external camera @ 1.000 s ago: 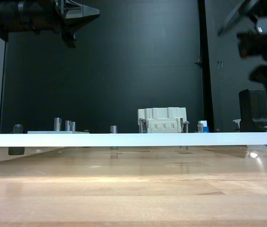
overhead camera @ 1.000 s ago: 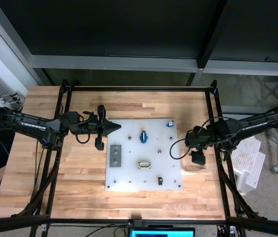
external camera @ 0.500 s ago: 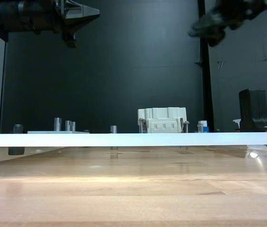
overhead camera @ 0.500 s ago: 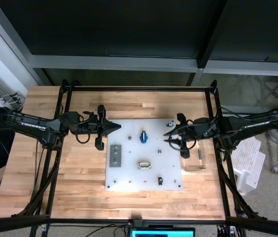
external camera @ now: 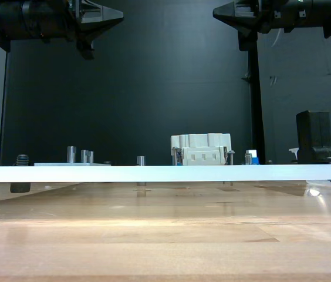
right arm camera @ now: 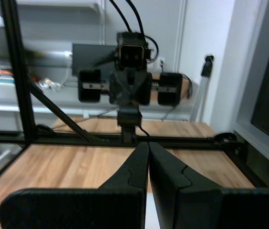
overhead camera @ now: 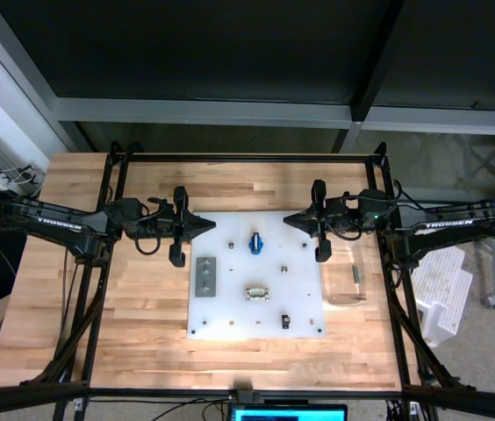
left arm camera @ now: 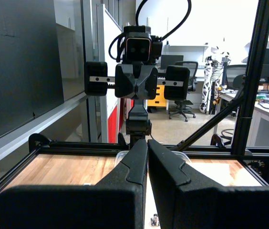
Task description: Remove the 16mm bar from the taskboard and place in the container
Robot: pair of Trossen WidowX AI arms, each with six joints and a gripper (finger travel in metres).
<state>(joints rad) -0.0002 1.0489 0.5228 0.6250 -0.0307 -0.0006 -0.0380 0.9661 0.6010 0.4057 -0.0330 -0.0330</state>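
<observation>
taskboard [overhead camera: 230,303] white; knob [overhead camera: 255,243] blue; block [overhead camera: 205,276] grey; left gripper [overhead camera: 212,225] black; right gripper [overhead camera: 286,219] black

Smooth light wood worktop [overhead camera: 142,351], slight sheen. Matt white plastic taskboard [overhead camera: 230,307]. Clear glossy plastic container [overhead camera: 353,301]; dull dark metal 16mm bar [overhead camera: 355,274]. Matt black left gripper [overhead camera: 202,226] and right gripper [overhead camera: 285,219], above taskboard's far corners.

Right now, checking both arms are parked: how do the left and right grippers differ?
Over the taskboard, the left gripper hangs at the far left corner, the right gripper at the far right. Left points rightward, right points leftward. Both are shut, empty, high above it.
</observation>
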